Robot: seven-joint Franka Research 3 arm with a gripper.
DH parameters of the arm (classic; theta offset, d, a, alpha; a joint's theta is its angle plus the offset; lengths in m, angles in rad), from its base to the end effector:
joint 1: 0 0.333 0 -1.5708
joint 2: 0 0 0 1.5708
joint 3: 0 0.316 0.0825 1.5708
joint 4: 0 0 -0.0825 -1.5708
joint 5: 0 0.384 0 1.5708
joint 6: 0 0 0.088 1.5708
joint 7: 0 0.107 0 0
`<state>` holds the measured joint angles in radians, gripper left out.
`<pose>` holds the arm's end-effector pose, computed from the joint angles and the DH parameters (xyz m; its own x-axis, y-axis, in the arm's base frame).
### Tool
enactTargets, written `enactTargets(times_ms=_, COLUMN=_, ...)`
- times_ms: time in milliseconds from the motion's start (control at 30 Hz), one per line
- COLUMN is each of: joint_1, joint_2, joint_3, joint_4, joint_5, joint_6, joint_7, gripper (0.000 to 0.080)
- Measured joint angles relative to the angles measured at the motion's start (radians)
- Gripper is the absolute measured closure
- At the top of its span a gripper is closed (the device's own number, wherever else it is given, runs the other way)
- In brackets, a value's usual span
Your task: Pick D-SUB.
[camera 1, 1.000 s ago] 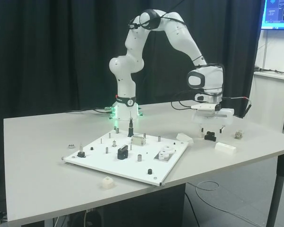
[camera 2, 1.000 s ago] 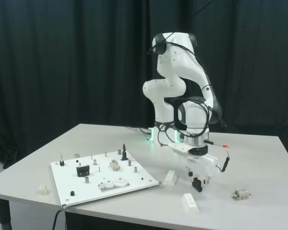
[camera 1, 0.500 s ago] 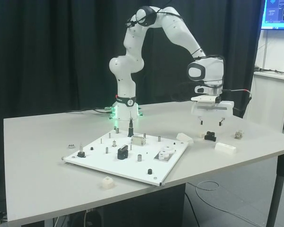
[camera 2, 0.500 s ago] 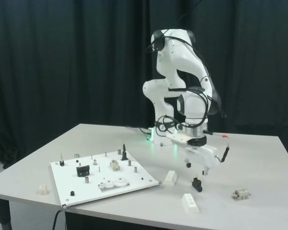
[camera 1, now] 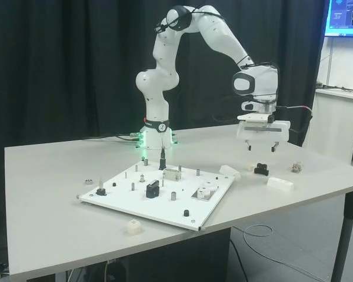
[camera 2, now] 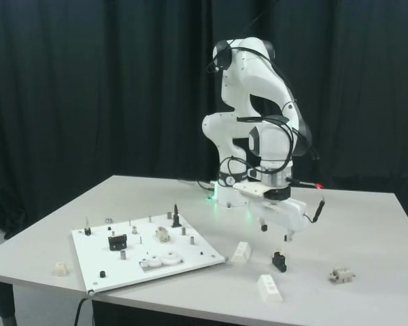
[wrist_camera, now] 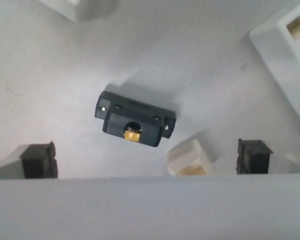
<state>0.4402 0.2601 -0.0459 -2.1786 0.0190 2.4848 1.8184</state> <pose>0.5216 0.2172 0.2748 0.1336 -0.9910 -0.0119 -0.9901 -0.1329 -0.0449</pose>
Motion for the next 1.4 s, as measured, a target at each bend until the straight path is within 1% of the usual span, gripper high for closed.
enactTargets(times_ms=133, joint_1=0.0, joint_2=-0.002, joint_3=0.0, joint_4=0.0, joint_5=-0.014, joint_6=-0.001, joint_7=-0.099, gripper=0.0003)
enactTargets(times_ms=333, joint_1=0.0, joint_2=-0.002, joint_3=0.001, joint_4=0.0, joint_5=-0.015, joint_6=-0.001, joint_7=-0.344, gripper=0.0003)
enactTargets(times_ms=433, joint_1=0.0, joint_2=-0.001, joint_3=0.0, joint_4=0.0, joint_5=-0.017, joint_6=-0.001, joint_7=-0.446, gripper=0.0003)
enactTargets(times_ms=600, joint_1=0.0, joint_2=0.007, joint_3=0.0, joint_4=0.001, joint_5=-0.046, joint_6=0.004, joint_7=-0.625, gripper=0.0003)
enactTargets(times_ms=767, joint_1=0.0, joint_2=0.023, joint_3=0.001, joint_4=0.002, joint_5=-0.081, joint_6=0.024, joint_7=-0.751, gripper=0.0003)
enactTargets(times_ms=933, joint_1=0.0, joint_2=0.046, joint_3=0.008, joint_4=0.002, joint_5=-0.113, joint_6=0.043, joint_7=-0.836, gripper=0.0003)
enactTargets(times_ms=1167, joint_1=0.0, joint_2=0.075, joint_3=0.024, joint_4=0.006, joint_5=-0.148, joint_6=0.05, joint_7=-0.892, gripper=0.0003)
enactTargets(times_ms=1400, joint_1=0.0, joint_2=0.102, joint_3=0.036, joint_4=0.013, joint_5=-0.152, joint_6=0.059, joint_7=-0.916, gripper=0.0003)
